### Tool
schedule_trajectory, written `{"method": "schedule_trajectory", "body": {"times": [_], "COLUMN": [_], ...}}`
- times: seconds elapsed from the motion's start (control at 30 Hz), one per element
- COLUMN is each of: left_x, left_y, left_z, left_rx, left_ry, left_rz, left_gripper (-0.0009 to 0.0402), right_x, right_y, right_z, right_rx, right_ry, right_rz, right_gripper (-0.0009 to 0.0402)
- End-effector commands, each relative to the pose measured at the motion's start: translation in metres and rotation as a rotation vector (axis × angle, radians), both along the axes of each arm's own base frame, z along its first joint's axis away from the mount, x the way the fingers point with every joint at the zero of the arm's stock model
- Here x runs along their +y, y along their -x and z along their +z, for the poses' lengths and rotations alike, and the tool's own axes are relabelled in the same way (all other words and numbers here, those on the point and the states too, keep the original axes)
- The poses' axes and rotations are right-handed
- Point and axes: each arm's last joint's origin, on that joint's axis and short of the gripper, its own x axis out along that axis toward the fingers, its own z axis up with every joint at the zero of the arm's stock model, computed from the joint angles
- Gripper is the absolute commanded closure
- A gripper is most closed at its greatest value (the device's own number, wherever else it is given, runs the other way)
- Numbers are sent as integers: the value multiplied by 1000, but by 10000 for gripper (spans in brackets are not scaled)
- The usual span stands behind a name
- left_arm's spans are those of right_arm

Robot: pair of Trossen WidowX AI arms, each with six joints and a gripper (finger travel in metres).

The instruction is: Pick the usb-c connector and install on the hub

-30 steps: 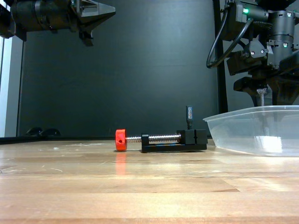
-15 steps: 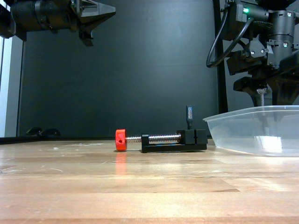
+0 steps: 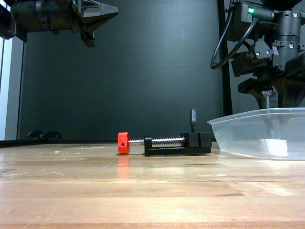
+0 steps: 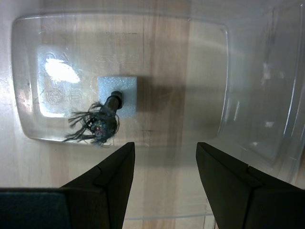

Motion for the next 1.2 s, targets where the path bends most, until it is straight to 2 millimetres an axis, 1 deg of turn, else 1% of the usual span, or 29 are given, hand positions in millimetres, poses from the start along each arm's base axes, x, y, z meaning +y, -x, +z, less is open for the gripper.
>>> {"method": "schedule_trajectory", "body": {"times": [0.03,0.77,1.2], "left_x": [0,0,0], "left_y": [0,0,0], "left_z": [0,0,0], "left_rx": [0,0,0], "left_ry": [0,0,0], "left_rz": [0,0,0], "left_gripper": [393,393,393], "right_x": [0,2,7], "right_y": [0,0,-4], "right_z": [0,0,19], "right_rx": [0,-1,0], "right_ry": [0,-1,-3], "right_rz": [0,7,18], "right_gripper": [215,215,217]}}
